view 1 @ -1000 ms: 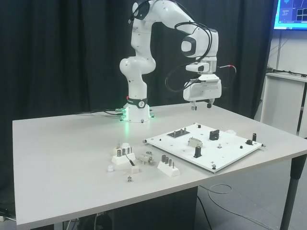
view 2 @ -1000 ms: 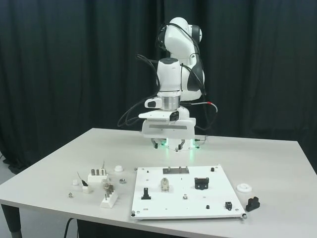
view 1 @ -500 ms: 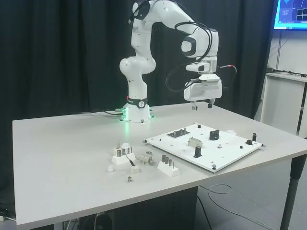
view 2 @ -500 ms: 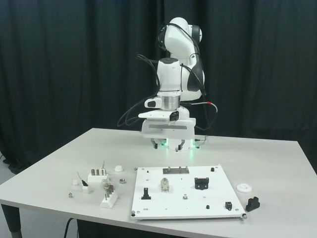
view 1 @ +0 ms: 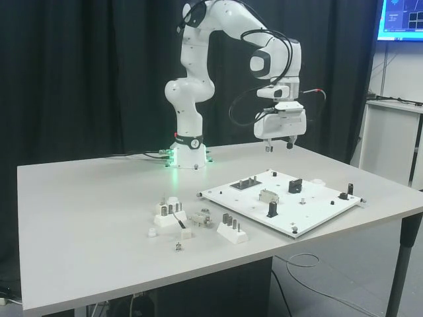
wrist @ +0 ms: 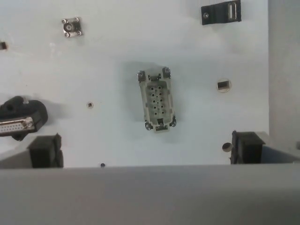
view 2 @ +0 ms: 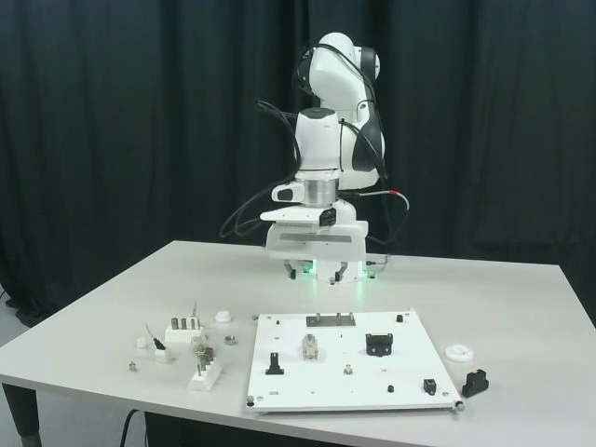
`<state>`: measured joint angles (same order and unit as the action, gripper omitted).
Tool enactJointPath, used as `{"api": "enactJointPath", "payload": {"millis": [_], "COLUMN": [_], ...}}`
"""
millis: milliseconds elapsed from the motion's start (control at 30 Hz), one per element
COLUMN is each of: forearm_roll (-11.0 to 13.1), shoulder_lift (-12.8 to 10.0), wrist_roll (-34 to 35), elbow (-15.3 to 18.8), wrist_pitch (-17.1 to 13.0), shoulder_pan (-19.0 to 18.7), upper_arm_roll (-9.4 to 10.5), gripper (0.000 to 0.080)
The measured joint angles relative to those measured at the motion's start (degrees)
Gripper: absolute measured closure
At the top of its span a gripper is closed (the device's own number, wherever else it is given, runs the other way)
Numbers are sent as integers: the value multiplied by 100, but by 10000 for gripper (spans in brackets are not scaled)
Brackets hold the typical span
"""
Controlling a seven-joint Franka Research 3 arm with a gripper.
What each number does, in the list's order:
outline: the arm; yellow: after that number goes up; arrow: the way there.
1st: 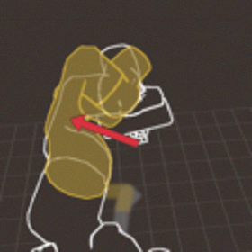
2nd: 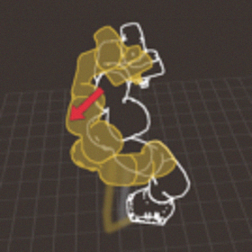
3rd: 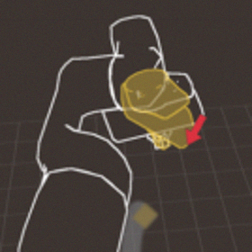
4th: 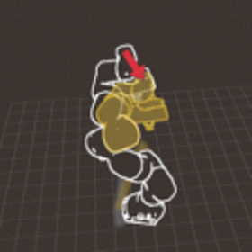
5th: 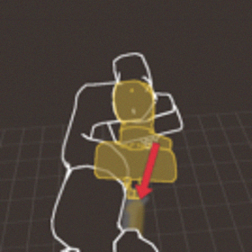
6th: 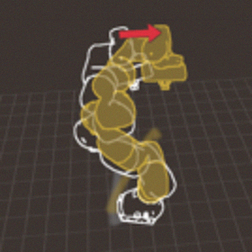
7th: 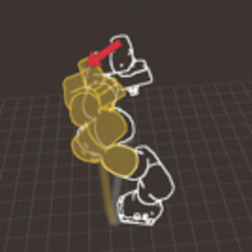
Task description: Pick Ethernet.
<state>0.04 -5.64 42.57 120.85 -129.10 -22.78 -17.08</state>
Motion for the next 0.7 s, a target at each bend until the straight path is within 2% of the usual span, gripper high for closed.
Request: {"api": "enactJointPath", "payload": {"millis": [700], "forearm_roll": [-5], "shoulder_lift": [0], "wrist_roll": [-165], "elbow": [-16], "wrist_pitch": [-8], "shoulder_pan": [66], "upper_arm_roll": [0], "gripper": [3]}}
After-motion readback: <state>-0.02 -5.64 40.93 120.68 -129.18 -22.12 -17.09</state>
